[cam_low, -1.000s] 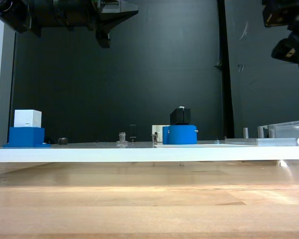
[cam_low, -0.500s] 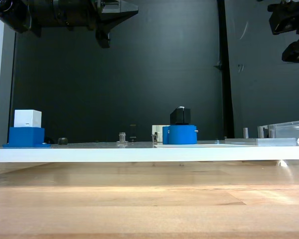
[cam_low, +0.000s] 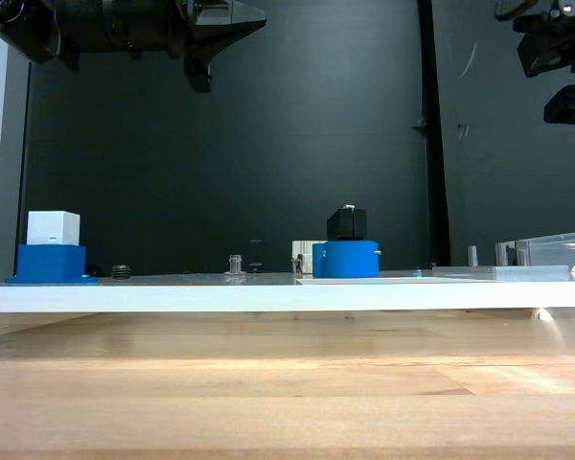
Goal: Pick the 16mm cylinder and install on the taskboard
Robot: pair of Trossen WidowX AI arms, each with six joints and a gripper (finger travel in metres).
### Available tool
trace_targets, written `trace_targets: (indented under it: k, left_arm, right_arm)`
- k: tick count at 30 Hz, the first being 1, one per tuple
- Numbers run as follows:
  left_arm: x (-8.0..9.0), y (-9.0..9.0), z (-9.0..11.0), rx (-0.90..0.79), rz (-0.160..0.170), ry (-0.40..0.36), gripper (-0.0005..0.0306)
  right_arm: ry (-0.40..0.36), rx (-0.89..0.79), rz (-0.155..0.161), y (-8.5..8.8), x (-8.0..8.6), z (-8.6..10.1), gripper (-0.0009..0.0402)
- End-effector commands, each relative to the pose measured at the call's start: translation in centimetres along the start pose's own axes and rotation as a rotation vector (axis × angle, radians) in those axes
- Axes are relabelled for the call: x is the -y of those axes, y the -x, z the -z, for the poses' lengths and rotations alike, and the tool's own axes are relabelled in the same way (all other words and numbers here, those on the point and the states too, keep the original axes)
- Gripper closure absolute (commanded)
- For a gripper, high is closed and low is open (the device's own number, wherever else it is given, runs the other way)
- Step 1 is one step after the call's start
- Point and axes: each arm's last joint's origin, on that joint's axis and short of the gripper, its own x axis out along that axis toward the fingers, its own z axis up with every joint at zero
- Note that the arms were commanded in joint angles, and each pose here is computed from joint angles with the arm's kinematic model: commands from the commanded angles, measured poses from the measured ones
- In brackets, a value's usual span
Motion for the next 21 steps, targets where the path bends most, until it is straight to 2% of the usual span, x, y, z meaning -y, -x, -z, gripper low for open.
trace_targets:
  k: [1, 4, 5, 7, 15, 21]
  left_arm:
    - [0.0, 0.0, 0.0, 0.001, 0.0, 0.0, 0.03]
    - [0.0, 0.0, 0.0, 0.001, 0.0, 0.0, 0.03]
    - [0.0, 0.0, 0.0, 0.001, 0.0, 0.0, 0.03]
    - [0.0, 0.0, 0.0, 0.001, 0.0, 0.0, 0.03]
    - [0.0, 0.0, 0.0, 0.001, 0.0, 0.0, 0.03]
    - [0.0, 0.0, 0.0, 0.001, 0.0, 0.0, 0.03]
  right_arm:
    - [0.002, -0.009, 0.038, -0.5, -0.1, -0.3, 0.0284]
    - [0.005, -0.023, 0.062, -0.9, -0.3, -0.6, 0.0258]
    - [0.006, -0.023, 0.078, -1.1, -0.3, -0.7, 0.025]
    - [0.007, -0.035, 0.087, -1.4, -0.4, -0.8, 0.0236]
    - [0.01, -0.047, 0.101, -1.9, -0.6, -1.1, 0.0194]
    - [0.011, -0.026, 0.106, -2.2, -0.7, -1.2, 0.0182]
